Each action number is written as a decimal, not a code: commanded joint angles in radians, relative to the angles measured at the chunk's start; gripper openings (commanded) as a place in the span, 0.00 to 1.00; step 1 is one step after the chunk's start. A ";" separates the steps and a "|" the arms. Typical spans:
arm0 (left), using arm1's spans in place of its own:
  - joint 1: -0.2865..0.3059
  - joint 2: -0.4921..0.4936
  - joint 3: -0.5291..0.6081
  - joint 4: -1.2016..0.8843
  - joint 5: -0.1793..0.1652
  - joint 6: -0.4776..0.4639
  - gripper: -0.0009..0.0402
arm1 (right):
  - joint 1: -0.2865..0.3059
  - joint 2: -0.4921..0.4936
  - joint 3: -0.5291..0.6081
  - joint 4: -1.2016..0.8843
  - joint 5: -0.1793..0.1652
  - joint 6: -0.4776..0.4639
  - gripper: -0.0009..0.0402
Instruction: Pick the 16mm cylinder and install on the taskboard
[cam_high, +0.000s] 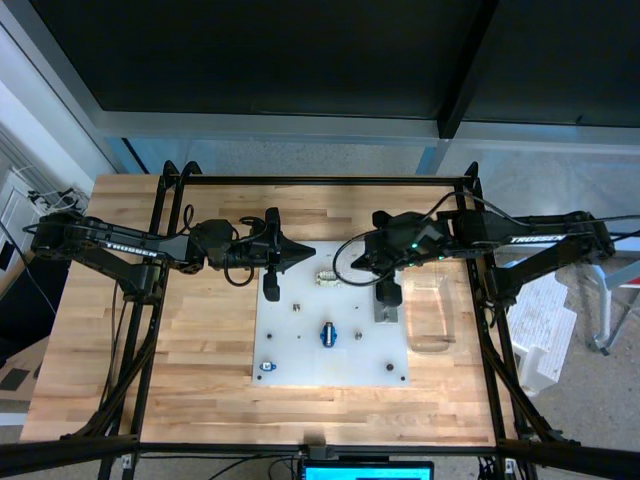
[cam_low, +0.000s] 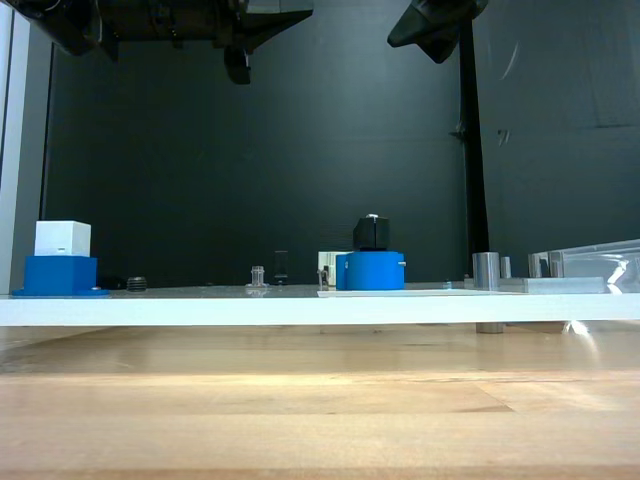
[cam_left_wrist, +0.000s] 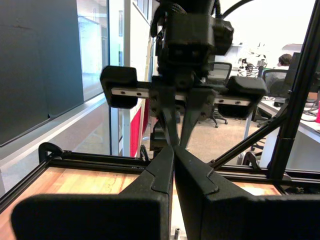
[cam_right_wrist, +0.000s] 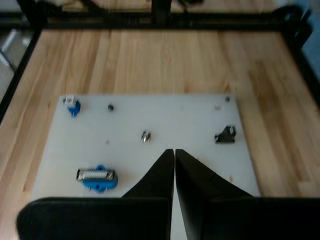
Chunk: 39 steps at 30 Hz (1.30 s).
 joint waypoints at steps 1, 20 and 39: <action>0.000 0.000 0.000 0.000 0.000 0.000 0.02 | -0.021 -0.050 -0.067 0.093 -0.015 -0.008 0.03; 0.000 0.000 0.000 0.000 0.000 0.000 0.02 | -0.026 -0.355 -0.513 0.747 -0.013 -0.017 0.02; 0.000 0.000 0.000 0.000 0.000 0.000 0.02 | -0.087 -0.379 -0.615 0.878 -0.093 0.015 0.02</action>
